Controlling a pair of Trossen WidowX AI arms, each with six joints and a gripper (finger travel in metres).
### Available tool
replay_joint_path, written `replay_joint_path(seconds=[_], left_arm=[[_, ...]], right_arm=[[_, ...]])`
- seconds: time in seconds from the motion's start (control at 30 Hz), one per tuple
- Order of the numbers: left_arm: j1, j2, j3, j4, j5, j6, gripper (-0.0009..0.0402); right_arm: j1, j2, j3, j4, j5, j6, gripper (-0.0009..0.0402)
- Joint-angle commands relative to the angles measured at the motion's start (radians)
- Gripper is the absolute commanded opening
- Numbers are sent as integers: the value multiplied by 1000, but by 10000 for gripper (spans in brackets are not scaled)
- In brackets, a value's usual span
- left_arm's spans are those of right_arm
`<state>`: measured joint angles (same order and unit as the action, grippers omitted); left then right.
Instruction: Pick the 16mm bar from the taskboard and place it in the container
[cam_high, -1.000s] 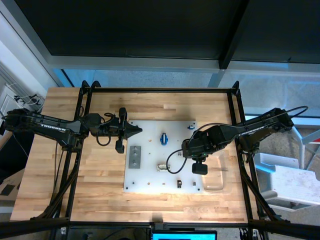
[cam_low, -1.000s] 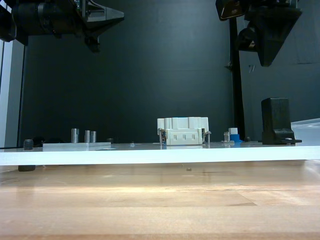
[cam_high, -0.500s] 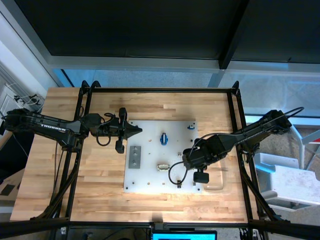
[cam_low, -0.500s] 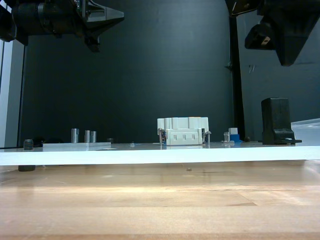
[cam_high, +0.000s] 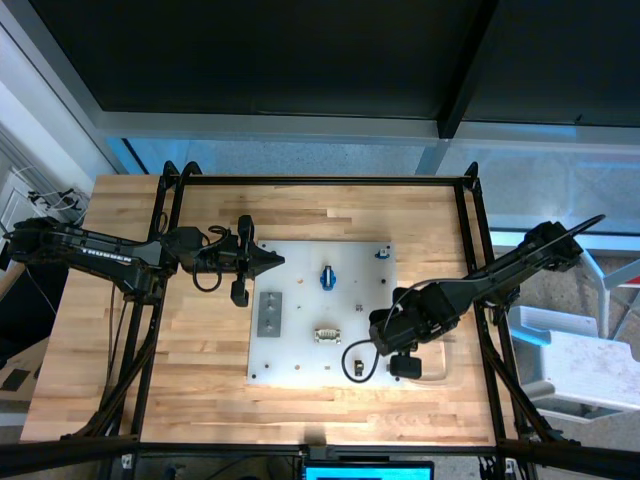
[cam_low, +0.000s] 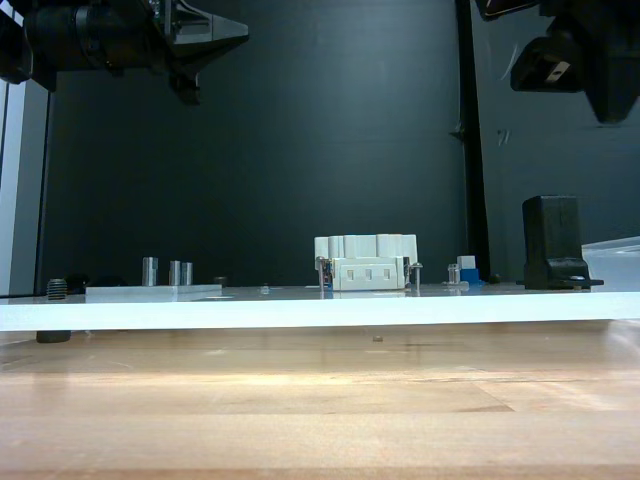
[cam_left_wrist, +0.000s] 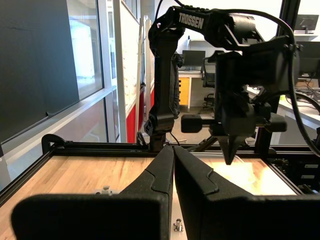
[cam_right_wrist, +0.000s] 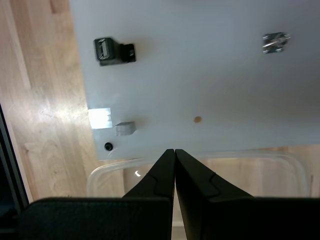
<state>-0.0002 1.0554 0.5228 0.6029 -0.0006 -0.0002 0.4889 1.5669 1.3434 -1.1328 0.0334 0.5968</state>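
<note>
A white square taskboard (cam_high: 295, 345) lies in the middle of a wooden table (cam_high: 200, 400). Bare wood shows on every side of it, and a black frame (cam_high: 320, 181) runs round the table's edges. A clear container (cam_high: 440, 368) sits on the wood just beside the board's right edge, near the front corner.

The right gripper (cam_right_wrist: 173, 151) points straight down. Its tips are above the strip where the board's edge meets the container's rounded rim. Its fingers are pressed together and nothing shows between them. From table height it hangs high, with open air between it and the small black part (cam_low: 553, 243), the tallest thing on that side of the board.

The left gripper (cam_high: 276, 260) also hovers high, over the board's far left corner, pointing inward. Its fingers are closed tip to tip.

The 16mm bar (cam_low: 150, 270) looks to be the widest of three short grey metal pegs. They stand upright in a row on the grey block (cam_high: 270, 312), on the board's left half, well apart from the container. The bar is a plain dull-silver cylinder, far smaller than the block. Which of the three it is cannot be told for certain.
</note>
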Motion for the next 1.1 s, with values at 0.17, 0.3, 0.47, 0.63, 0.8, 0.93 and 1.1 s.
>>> replay_joint_path(seconds=[0.17, 0.3, 0.47, 0.63, 0.8, 0.93, 1.1], left_arm=[[0, 0, 0, 0, 0, 0, 0], [0, 0, 0, 0, 0, 0, 0], [0, 0, 0, 0, 0, 0, 0], [0, 0, 0, 0, 0, 0, 0], [0, 0, 0, 0, 0, 0, 0], [0, 0, 0, 0, 0, 0, 0], [0, 0, 0, 0, 0, 0, 0]], right_arm=[[36, 43, 25, 8, 0, 10, 0], [56, 66, 45, 11, 1, 29, 0], [79, 88, 53, 18, 2, 53, 0], [102, 111, 53, 27, 0, 66, 0], [107, 113, 53, 28, 1, 77, 7], [108, 124, 52, 30, 1, 76, 39], [109, 145, 52, 32, 0, 71, 101]])
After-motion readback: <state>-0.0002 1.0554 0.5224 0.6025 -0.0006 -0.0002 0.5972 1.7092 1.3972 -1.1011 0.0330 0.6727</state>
